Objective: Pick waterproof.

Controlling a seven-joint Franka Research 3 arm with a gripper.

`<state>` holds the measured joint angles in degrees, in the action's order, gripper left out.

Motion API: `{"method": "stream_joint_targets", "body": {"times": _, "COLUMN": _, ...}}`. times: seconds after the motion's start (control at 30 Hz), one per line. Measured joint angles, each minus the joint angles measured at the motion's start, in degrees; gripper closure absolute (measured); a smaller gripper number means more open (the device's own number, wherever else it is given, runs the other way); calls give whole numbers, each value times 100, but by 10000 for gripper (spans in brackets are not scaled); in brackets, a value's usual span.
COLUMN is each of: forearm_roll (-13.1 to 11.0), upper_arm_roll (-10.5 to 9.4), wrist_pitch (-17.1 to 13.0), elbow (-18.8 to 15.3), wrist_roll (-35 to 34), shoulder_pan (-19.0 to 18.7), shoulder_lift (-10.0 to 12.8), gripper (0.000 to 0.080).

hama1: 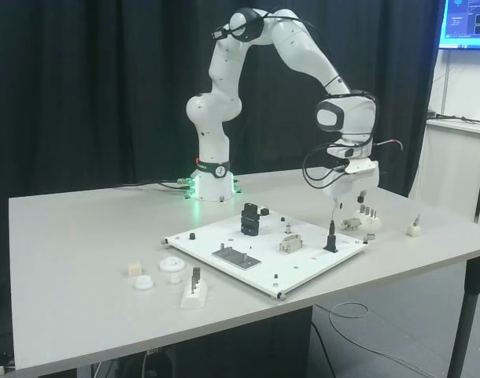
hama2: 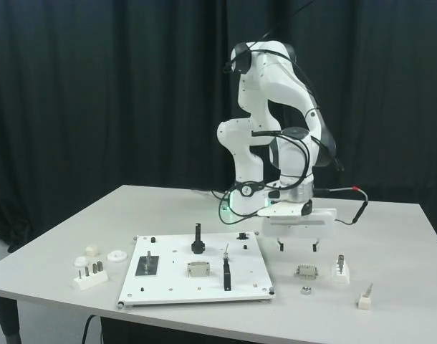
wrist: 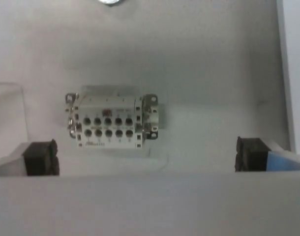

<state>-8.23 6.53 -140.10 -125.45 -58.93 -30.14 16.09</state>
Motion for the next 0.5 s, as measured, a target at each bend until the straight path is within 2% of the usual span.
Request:
{"method": "stream_joint_targets", "body": {"times": 0.27, "forearm_roll": -4, "upper_arm_roll": -6, "wrist_pitch": -240, "elbow": -58, "wrist_roll": -622, "shoulder_pan": -46, "shoulder_lift": 139, "gripper": 3}}
{"method": "stream_joint_targets", "body": {"times": 0.5, "forearm_roll": -4, "upper_arm_roll": -61, "wrist_pitch": -356, "elbow": -58, "wrist_roll": -896, "shoulder_pan": -95, "shoulder_lift": 293, "gripper": 3}}
